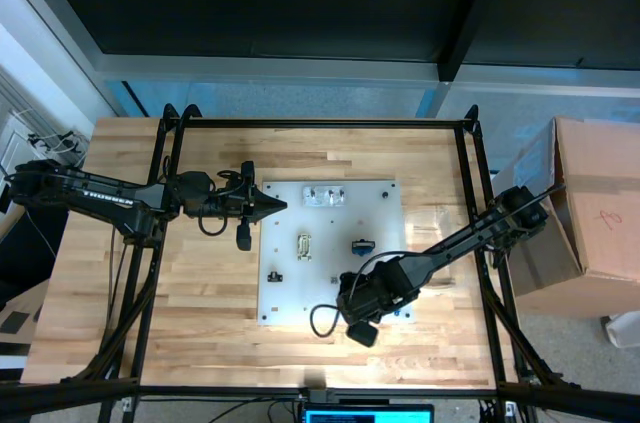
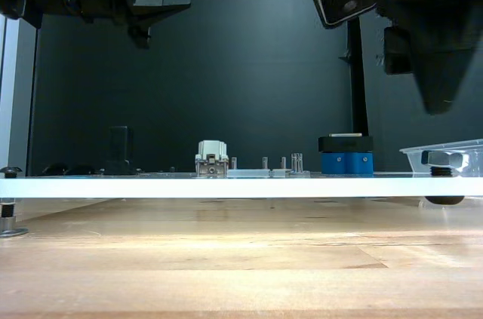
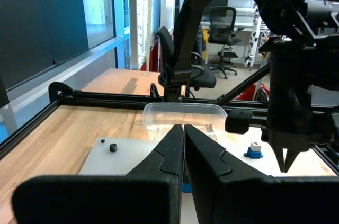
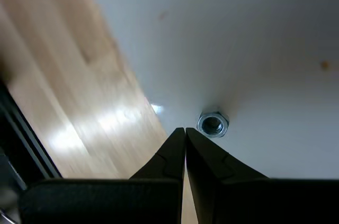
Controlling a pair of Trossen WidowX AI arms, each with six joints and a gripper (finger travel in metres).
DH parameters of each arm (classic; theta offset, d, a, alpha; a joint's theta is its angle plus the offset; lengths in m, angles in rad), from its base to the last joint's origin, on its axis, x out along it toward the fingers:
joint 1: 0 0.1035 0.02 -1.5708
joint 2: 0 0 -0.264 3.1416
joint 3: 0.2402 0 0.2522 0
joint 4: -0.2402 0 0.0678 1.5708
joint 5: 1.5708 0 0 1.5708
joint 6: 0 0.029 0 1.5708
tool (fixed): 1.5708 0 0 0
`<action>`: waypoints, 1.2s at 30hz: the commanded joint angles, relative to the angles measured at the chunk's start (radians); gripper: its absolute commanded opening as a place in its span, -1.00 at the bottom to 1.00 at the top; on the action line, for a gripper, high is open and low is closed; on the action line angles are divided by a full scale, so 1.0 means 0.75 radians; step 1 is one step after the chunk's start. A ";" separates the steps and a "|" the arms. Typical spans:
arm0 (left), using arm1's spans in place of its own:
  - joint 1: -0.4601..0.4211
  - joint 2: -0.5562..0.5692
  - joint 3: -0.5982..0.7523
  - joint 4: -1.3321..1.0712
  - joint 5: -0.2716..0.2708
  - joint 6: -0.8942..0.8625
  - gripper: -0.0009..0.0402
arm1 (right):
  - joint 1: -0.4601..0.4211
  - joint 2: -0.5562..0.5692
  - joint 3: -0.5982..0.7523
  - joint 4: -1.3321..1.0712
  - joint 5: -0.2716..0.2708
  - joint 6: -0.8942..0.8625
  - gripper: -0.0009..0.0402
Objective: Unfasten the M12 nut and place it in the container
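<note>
While nut sat on stud by board's near right edge, right gripper hung above it — closed, empty; left gripper closed, over far left corner. Unfastening seemed in hand — next: spread fingers, descend, grip.

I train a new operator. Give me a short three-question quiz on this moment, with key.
1. True or false: the small silver nut lies in the clear plastic container.
2. The right gripper is: A) shut on the nut; B) shut, empty, above the nut; C) open.
3. Fill in: the left gripper, high over the white board's far left corner, is ____.
Key: 1 false, it sits on its black ribbed stud, outside the container; 2 B; 3 shut.
</note>
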 commanded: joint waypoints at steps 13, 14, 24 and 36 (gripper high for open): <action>0.000 0.000 0.000 0.001 0.000 0.000 -0.96 | 0.013 0.053 0.006 -0.014 0.073 0.650 -0.15; 0.000 0.000 0.000 0.000 0.000 0.000 -0.96 | 0.013 0.061 0.006 -0.010 0.072 0.674 -0.10; 0.000 0.000 0.000 0.000 0.000 0.000 -0.96 | 0.013 0.107 0.005 -0.002 0.070 0.863 0.18; 0.000 0.000 0.000 0.000 0.000 0.000 -0.96 | 0.005 0.137 0.006 0.018 0.103 0.939 -0.13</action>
